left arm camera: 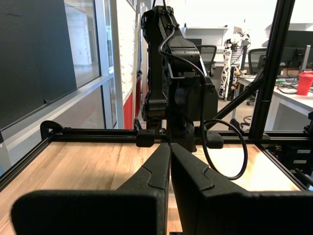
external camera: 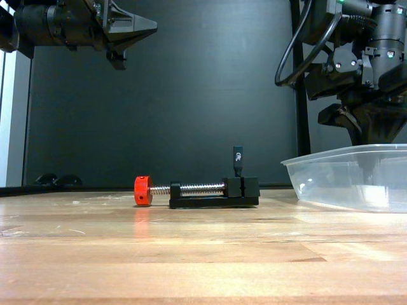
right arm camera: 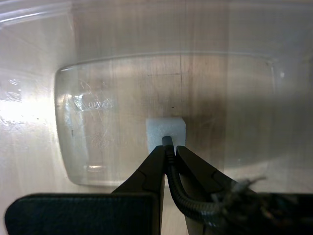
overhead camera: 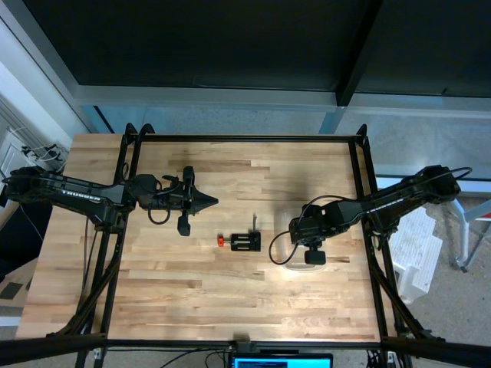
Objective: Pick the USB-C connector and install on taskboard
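R tool (right arm camera: 167,148) in clear tray (external camera: 331,178) pinching USB-C connector (right arm camera: 167,140), L tool (left arm camera: 169,146) pressed together over wood table (overhead camera: 230,307)

We log moderate overhead light, even on table (overhead camera: 192,299); soft shadow on wood beyond right arm. Low view: left gripper (external camera: 151,25) high up, fingers together, near-silhouette vs dark backdrop; fg wood blurred. Left wrist view: bg windows blown out. Right wrist view: right gripper (right arm camera: 168,148) in tray (right arm camera: 39,49), pinching USB-C connector (right arm camera: 167,140); glare on plastic, hazy, soft focus.
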{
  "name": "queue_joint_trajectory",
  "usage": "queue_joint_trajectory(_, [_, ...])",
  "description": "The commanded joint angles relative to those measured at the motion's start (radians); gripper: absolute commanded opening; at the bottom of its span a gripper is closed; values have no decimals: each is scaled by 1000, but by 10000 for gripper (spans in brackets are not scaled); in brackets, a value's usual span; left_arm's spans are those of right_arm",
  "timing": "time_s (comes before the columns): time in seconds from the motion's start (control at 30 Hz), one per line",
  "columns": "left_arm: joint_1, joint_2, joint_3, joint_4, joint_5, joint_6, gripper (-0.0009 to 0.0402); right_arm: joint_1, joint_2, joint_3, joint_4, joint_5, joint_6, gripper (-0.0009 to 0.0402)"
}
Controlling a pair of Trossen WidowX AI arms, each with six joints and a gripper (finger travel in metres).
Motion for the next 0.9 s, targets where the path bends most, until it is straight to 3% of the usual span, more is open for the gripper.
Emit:
queue_joint_trajectory(0.03, [0, 0, 0, 0, 0, 0, 0, 0, -14, 9, -15, -1, 1, 0])
queue_joint_trajectory(0.9, [0, 0, 0, 0, 0, 0, 0, 0, -49, 290, -347, -1, 13, 0])
